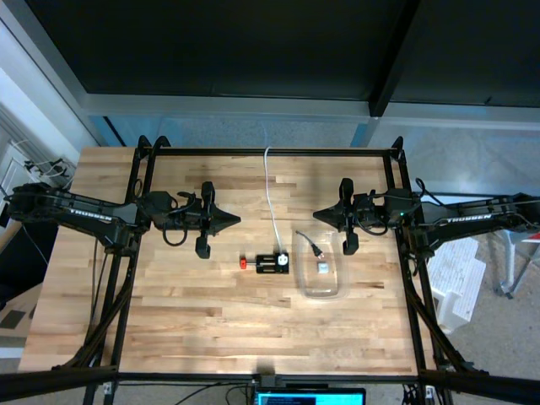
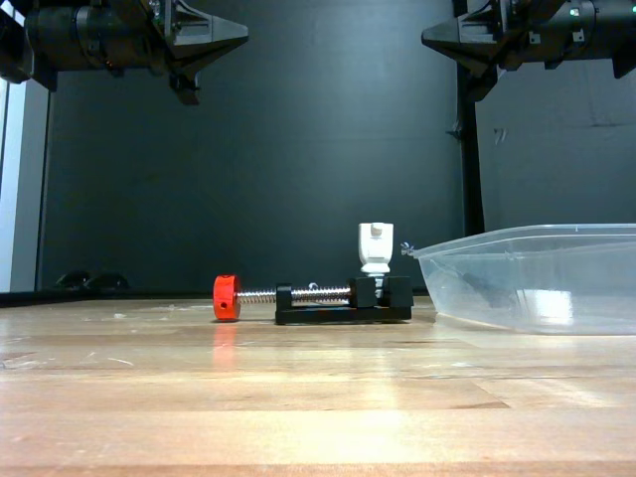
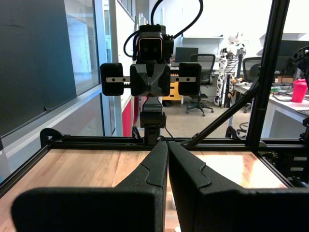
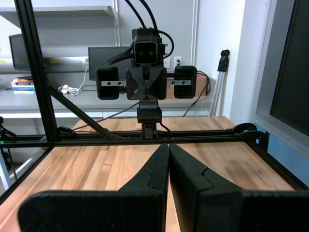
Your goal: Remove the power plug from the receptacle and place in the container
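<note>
We find the power plug (image 1: 314,246) lying inside the container (image 1: 341,287), in the half farther from the near edge. Its long axis runs on a diagonal, from the far left toward the near right, and the short cord trails with it. Which end carries the prongs we cannot tell. A small pale cube (image 1: 323,268) sits just beside it in the same tub. From bench height the plug is only a dark smear behind the clear wall of the container (image 2: 556,298), whose right end is cut off by the frame. The receptacle (image 1: 283,259) stands upright in the black vise (image 1: 268,263), just left of the container, with its white body (image 2: 375,248) rising above the jaws. The vise lies across the bench (image 1: 169,337) with its red knob (image 1: 243,263) at the left end. The white cable (image 1: 271,194) runs away toward the far edge. The left tool (image 1: 229,219) hangs high over the bench, left of the vise, with its fingers (image 3: 157,162) pressed together on nothing. The right tool (image 1: 321,217) hangs above the container's far end, its fingers (image 4: 158,166) likewise together and empty.
</note>
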You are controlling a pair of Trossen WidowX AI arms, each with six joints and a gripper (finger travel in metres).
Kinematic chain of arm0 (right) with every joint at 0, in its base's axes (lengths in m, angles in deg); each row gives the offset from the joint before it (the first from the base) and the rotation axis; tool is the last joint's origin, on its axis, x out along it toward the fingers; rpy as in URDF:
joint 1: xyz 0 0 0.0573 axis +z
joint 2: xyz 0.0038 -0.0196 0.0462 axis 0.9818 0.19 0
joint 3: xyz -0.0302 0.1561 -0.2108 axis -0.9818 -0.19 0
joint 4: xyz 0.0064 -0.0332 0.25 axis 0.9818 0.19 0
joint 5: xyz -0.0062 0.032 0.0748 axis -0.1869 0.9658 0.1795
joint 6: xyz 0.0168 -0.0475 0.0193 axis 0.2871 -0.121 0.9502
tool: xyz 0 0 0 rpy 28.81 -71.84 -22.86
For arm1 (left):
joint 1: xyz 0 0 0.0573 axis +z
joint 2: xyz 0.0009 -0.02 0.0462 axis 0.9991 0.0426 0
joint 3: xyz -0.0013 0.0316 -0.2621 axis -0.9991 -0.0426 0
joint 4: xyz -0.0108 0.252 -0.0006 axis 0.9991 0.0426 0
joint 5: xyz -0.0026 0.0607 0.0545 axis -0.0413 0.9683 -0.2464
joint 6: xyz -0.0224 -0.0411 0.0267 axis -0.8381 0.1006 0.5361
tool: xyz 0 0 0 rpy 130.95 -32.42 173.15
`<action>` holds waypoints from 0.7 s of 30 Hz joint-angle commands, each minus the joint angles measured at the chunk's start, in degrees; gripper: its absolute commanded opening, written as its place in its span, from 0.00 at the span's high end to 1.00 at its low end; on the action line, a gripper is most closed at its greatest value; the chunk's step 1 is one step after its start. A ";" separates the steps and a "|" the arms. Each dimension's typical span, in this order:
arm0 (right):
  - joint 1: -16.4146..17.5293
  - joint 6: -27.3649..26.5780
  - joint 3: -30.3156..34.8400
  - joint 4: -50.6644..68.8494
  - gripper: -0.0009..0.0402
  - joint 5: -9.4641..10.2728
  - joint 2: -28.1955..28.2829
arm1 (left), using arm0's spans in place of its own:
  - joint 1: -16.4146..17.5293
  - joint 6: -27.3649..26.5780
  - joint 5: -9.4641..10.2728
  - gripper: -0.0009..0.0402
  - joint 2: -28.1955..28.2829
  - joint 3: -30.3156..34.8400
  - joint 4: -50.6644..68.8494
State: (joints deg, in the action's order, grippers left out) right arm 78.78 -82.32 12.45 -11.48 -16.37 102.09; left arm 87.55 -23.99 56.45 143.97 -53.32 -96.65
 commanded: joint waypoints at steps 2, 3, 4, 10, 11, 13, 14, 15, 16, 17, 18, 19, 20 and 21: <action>0.04 0.90 -0.26 -0.81 0.98 -0.04 0.07 | 0.02 0.00 0.00 0.98 0.00 0.00 0.00; 0.04 0.98 -0.07 -0.61 0.98 -0.07 0.07 | 0.00 0.00 0.00 0.98 0.00 0.00 0.00; 0.07 0.96 0.20 -0.55 0.98 -0.04 0.09 | 0.00 0.00 0.00 0.98 0.00 0.00 0.00; 0.31 0.90 1.31 1.01 0.98 -0.15 0.13 | 0.02 0.00 0.00 0.98 0.00 0.00 0.00; 0.31 0.81 1.51 1.84 0.98 -0.22 0.15 | 0.00 0.00 0.00 0.98 0.00 0.00 0.00; 0.31 0.72 1.53 2.40 0.98 -0.48 0.15 | 0.00 0.00 0.00 0.98 0.00 0.00 0.00; 0.31 0.68 1.53 2.45 0.98 -0.48 0.15 | 0.02 0.00 0.00 0.98 0.00 0.00 0.00; 0.31 0.66 1.53 2.43 0.98 -0.48 0.15 | 0.02 0.00 0.00 0.98 0.00 0.00 0.00; 0.31 0.68 1.53 2.38 0.98 -0.48 0.15 | 0.00 0.00 0.00 0.98 0.00 0.00 0.00; 0.31 0.68 1.53 2.34 0.98 -0.48 0.15 | 0.00 0.00 0.00 0.98 0.00 0.00 0.00; 0.31 0.66 1.53 2.32 0.98 -0.46 0.15 | 0.02 0.00 0.00 0.98 0.00 0.00 0.00; 0.28 0.61 1.53 2.32 0.98 -0.46 0.15 | 0.02 0.00 0.00 0.98 0.00 0.00 0.00; 0.28 0.57 1.53 2.25 0.98 -0.46 0.15 | 0.00 0.00 0.00 0.98 0.00 0.00 0.00; 0.31 0.57 1.53 2.12 0.98 -0.46 0.15 | 0.00 0.00 0.00 0.98 0.00 0.00 0.00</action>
State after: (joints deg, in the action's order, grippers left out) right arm 79.06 -81.66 13.91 -9.19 -16.87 102.22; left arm 87.55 -24.01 56.47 143.97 -53.32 -96.65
